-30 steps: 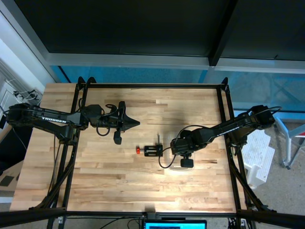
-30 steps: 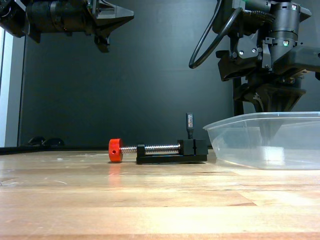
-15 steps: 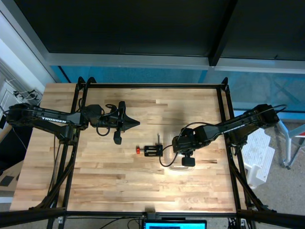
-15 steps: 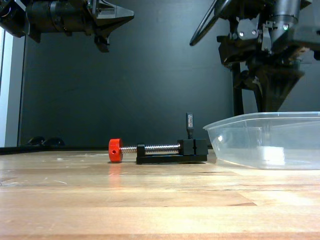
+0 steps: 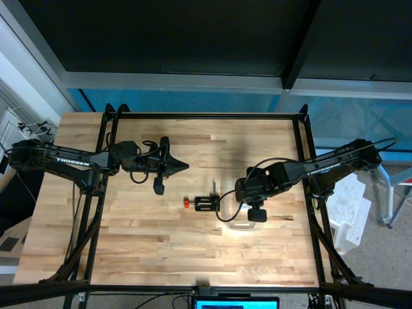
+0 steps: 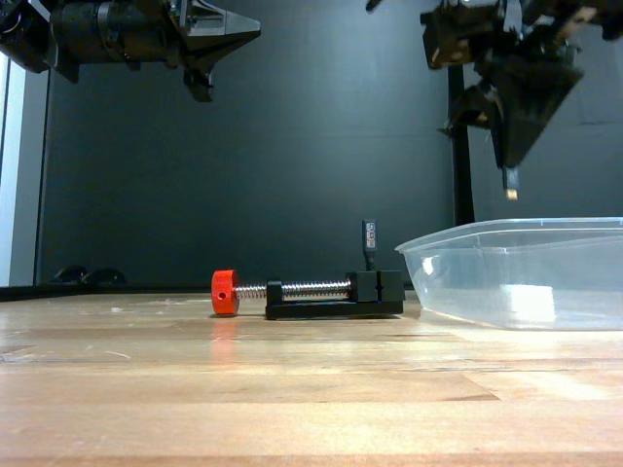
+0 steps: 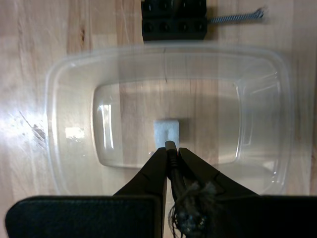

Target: Pick the usb-c connector and install on the hub

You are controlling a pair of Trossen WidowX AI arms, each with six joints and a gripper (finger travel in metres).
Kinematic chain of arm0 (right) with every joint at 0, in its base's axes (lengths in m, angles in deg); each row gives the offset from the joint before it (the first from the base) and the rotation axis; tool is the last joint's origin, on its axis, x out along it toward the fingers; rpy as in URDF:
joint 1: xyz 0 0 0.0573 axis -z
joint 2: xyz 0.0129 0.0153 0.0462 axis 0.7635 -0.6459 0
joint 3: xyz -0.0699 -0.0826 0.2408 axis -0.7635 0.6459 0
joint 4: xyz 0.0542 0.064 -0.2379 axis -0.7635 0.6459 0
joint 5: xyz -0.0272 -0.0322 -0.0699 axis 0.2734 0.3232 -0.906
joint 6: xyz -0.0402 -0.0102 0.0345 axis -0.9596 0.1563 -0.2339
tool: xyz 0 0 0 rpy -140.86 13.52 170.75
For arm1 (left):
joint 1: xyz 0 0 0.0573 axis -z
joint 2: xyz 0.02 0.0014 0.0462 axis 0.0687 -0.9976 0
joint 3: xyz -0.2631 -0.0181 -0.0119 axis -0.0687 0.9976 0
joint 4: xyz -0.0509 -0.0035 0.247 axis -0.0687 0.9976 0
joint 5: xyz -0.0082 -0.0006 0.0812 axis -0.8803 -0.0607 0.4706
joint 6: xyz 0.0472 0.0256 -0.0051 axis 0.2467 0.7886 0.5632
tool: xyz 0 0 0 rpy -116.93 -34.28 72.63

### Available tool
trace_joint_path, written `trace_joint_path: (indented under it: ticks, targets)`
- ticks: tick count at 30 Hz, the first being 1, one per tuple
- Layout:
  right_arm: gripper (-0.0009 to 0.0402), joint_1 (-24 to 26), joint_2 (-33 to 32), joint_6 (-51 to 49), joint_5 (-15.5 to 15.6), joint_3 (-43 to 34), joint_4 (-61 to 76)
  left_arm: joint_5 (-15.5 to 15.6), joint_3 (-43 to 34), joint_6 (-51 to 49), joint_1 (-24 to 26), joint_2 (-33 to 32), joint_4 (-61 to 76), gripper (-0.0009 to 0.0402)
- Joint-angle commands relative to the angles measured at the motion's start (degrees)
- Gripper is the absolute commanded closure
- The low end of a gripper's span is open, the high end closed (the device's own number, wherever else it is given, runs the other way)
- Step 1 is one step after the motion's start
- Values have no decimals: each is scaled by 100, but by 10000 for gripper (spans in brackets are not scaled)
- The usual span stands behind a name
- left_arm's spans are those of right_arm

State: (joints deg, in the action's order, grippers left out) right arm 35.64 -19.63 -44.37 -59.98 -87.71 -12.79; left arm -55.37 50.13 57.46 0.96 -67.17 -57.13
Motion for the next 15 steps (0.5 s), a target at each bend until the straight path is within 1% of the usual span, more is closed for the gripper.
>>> trace_joint_path:
  ticks: [1,10,15]
  targets:
    - [393,2,-4,0,-2,-31,17,-2,-2,0,0,-2,-2,393]
    - [393,63,-37,-4,-9,-92,20,-2,-2,0,0,-2,-2,393]
    - [393,109,-186,-11,-11,-284,50,-2,-2,0,0,-2,-2,393]
